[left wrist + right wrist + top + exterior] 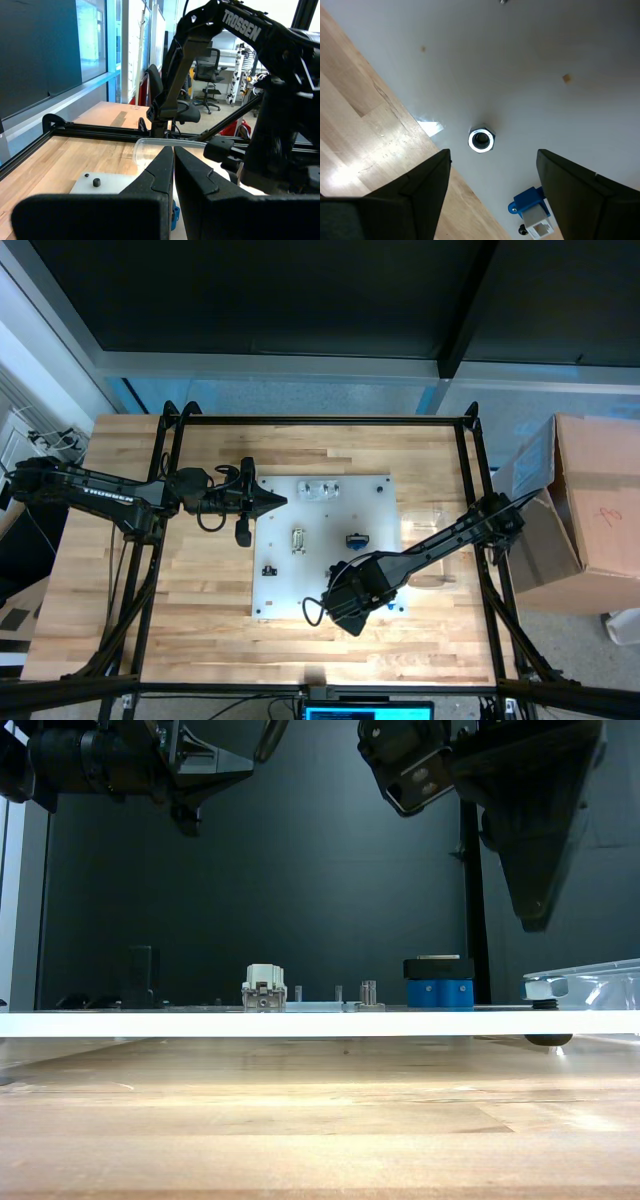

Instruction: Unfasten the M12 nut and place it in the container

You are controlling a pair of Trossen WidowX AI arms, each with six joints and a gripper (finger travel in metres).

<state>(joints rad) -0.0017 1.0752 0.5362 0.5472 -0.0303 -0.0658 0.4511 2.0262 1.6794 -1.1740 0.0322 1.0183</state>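
Observation:
The small silver nut [481, 139] sits on its stud on the white board [560, 45]. In the low view the nut [545, 988] rests on top of the stud's black ribs [545, 1004]. My right gripper [493, 153] hangs open well above the nut, its fingers apart on either side of it and touching nothing. In the high view the right gripper [350, 620] covers the board's near right edge and hides the nut. The clear container [432, 540] lies right of the board. My left gripper [275, 502] is shut and holds nothing, hovering over the board's far left part.
A blue block [438, 985] and a white connector [264, 990] stand on the board, with a silver post [368, 992] between them. A cardboard box [590, 510] sits off the table's right edge. Black frame rails [320, 421] border the table.

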